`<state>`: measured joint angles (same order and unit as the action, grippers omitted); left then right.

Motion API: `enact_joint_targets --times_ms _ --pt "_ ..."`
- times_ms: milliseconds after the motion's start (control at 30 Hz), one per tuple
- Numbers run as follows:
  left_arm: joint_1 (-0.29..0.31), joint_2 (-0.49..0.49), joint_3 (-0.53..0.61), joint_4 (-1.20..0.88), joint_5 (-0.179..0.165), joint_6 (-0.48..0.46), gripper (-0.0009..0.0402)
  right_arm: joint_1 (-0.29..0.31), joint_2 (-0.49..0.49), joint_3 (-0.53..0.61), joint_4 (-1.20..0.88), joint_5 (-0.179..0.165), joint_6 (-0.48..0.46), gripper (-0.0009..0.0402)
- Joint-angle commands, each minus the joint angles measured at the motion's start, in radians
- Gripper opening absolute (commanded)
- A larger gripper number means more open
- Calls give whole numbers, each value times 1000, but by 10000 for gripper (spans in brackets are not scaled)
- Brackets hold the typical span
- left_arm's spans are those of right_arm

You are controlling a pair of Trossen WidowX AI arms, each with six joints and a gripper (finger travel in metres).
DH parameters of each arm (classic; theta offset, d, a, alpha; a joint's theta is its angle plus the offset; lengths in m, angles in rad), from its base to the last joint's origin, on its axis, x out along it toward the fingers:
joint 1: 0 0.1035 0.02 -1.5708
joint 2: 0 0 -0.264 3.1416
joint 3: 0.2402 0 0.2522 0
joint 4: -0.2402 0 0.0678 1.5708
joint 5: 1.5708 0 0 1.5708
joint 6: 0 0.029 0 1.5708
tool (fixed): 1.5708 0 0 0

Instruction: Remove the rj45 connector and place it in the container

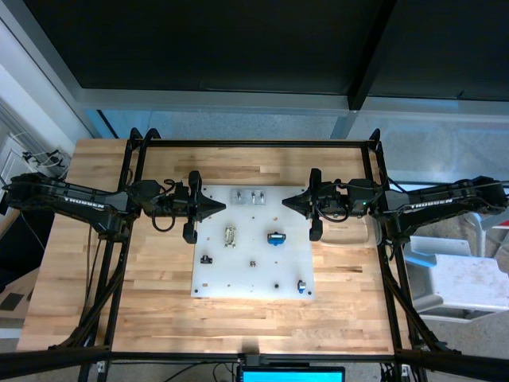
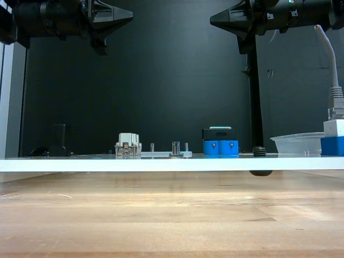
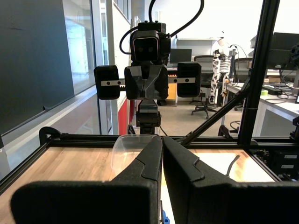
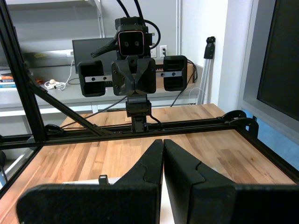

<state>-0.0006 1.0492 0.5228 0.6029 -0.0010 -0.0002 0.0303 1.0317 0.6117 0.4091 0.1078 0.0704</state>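
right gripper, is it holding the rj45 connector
No, the right gripper hangs shut and empty above the board, facing the shut left gripper; the rj45 connector sits at the board's near-right corner.

A white flat square board [image 1: 238, 282] is laid on a light wooden plank table [image 1: 159, 318], which is enclosed by a black metal bar frame [image 1: 254, 143]. On the board, a grey metal oblong connector [image 1: 231, 237] is seen left of a blue-and-black block [image 1: 276, 238], the two well apart. A small black clip [image 1: 207, 259] is set near the board's left edge. Two pale silvery fittings [image 1: 247, 196] are placed side by side at its far edge. A lit blue screen [image 1: 292, 374] is seen at the table's near edge.
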Motion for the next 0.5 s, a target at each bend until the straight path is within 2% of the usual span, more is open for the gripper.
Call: enact_joint_targets --times_ms 33,367,500 --pt "1 0 0 0 0 0 0 1 3 0 14 -27 5 0" --pt "0 0 0 0 0 0 0 3 3 0 0 -27 31 0" --pt "0 0 0 0 0 0 0 5 2 2 -47 -55 41 0"
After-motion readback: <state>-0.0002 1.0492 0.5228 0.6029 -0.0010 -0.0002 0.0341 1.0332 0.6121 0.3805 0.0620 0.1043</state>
